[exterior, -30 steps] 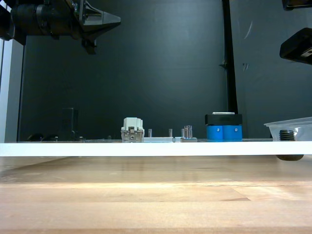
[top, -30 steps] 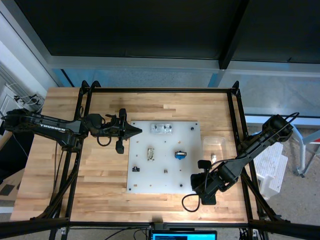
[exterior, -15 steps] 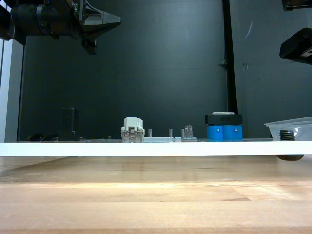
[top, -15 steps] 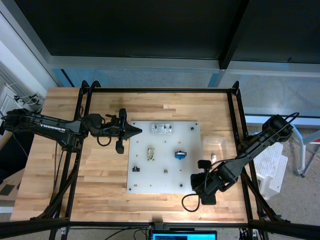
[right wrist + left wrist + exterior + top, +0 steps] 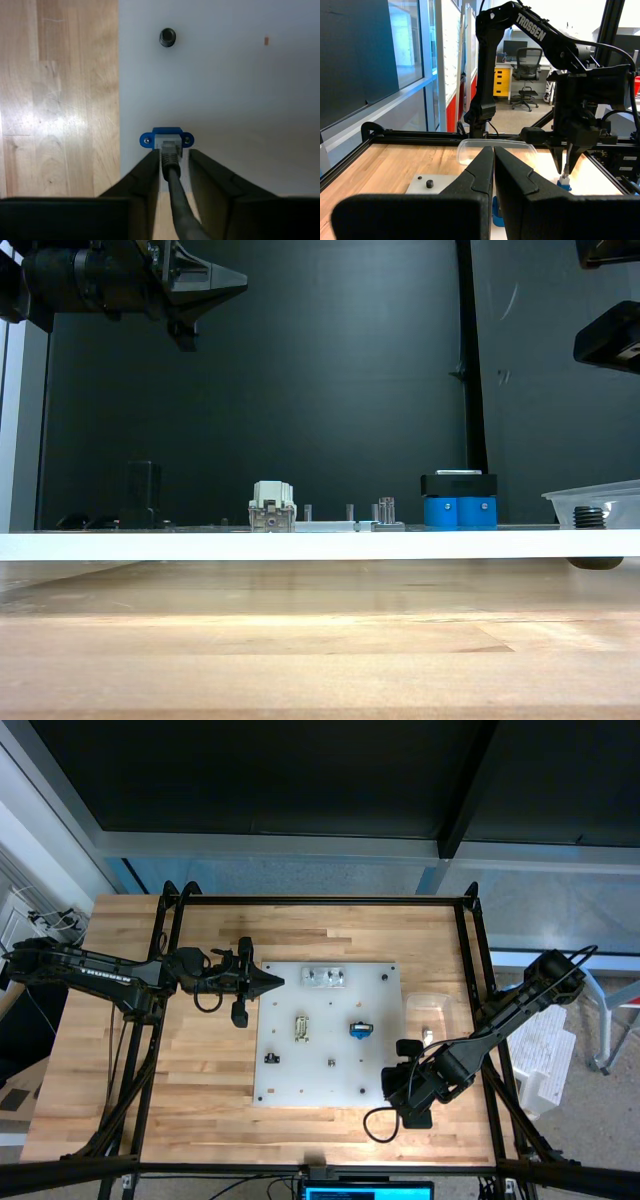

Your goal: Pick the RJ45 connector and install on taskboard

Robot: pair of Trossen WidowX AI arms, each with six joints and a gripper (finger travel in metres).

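High view: left gripper (image 5: 277, 982) is raised, its fingertips reaching just over the left edge of the taskboard (image 5: 320, 1075), fingers pressed together and empty. Right gripper (image 5: 398, 1092) is over the board's near right corner, and whatever lies under its fingers is hidden here. Low view: left gripper (image 5: 238, 282) is well above the board (image 5: 300, 544); no connector shows. Left wrist view: beyond its own closed fingers (image 5: 475, 180), the right gripper (image 5: 565, 167) points straight down, with the RJ45 connector (image 5: 563, 179) just below its fingertips and over a blue port (image 5: 561, 187). Right wrist view: the connector (image 5: 170, 146) sits directly ahead of the fingertips, nose in the blue port (image 5: 147, 140), with its cable running back between the fingers (image 5: 145, 175). The cable lies along one finger with a gap to the other, so the fingers look slightly parted and probably have no firm hold. Judgement: the pick is done and the plug is at or in the port. Left to do: confirm seating, withdraw.
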